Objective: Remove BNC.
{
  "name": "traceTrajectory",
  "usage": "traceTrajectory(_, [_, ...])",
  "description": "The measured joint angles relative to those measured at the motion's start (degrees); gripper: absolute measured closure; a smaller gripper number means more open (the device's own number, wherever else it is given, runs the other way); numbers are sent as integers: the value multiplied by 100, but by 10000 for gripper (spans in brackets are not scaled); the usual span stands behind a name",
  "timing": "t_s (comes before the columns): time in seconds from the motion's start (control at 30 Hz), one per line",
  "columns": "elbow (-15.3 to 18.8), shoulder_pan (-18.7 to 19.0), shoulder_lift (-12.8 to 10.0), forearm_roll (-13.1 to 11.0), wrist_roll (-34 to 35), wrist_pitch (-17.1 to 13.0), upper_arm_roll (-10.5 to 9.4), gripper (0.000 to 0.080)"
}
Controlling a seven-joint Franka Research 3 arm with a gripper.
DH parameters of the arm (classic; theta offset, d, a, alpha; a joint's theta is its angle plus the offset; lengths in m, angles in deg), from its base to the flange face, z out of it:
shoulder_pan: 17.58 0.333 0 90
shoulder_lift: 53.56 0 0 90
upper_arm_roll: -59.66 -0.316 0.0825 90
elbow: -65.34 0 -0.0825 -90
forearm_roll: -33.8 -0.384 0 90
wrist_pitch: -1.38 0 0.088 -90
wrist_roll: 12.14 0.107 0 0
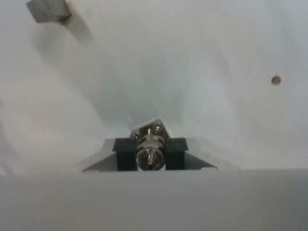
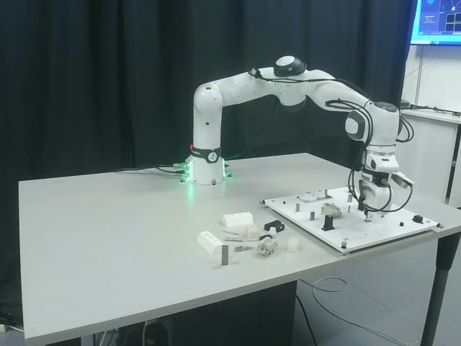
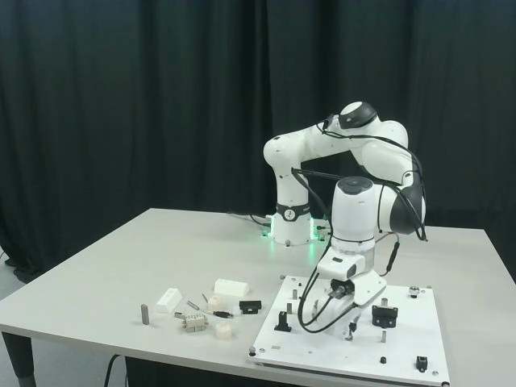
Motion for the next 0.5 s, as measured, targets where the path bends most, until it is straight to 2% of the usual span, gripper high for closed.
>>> traceTrajectory(0.5, [-23,-14,0,14,-546,31,1,683])
